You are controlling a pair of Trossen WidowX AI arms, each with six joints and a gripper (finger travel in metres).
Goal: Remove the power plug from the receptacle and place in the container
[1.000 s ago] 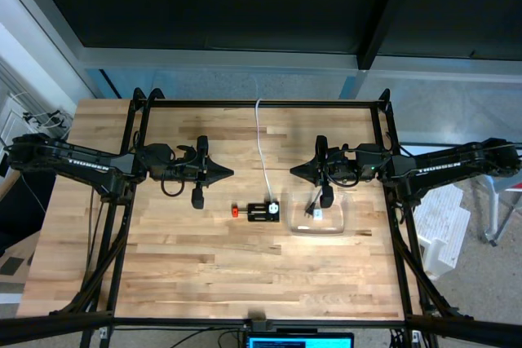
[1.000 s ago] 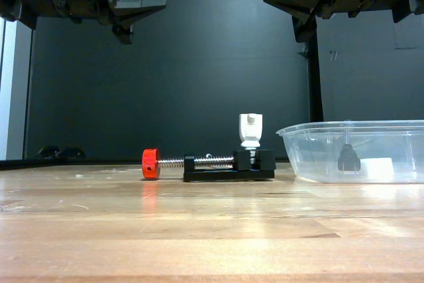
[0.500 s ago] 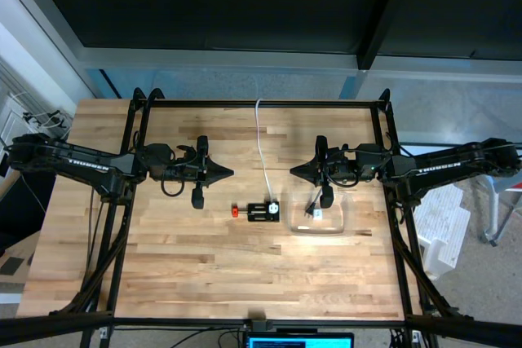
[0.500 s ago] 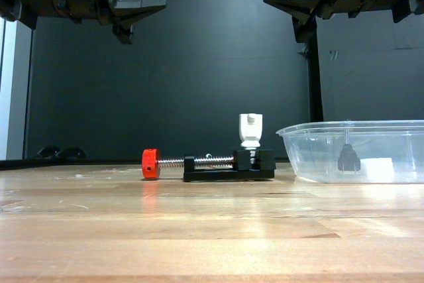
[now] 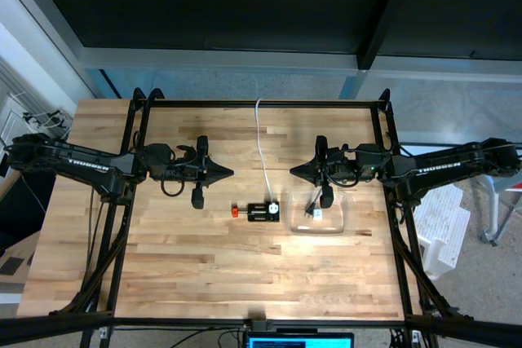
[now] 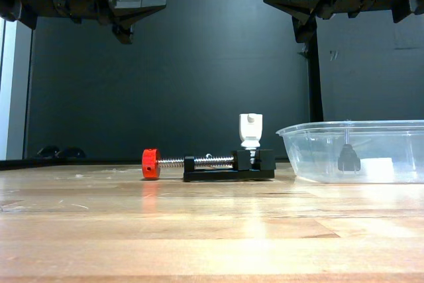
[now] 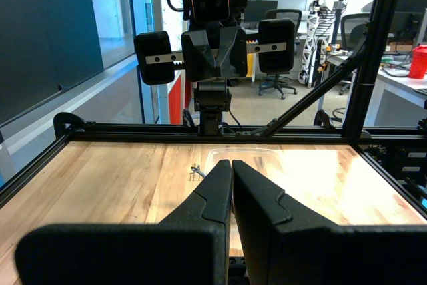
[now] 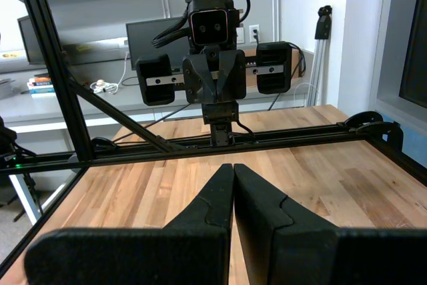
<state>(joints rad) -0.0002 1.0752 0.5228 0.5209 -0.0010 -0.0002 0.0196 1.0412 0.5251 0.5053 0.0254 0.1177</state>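
The small black power plug lies inside the clear container, its thin cord rising from it; from above the power plug sits in the container beside a white tag. The white receptacle stands upright in a black clamp with an orange-red knob. My left gripper hovers shut, high above the table, left of the clamp. My right gripper hovers shut, high, just left of the container. Both grippers hold nothing.
A long white cable runs from the receptacle toward the table's far edge. A black frame borders the wooden table. The opposite arm shows in each wrist view.
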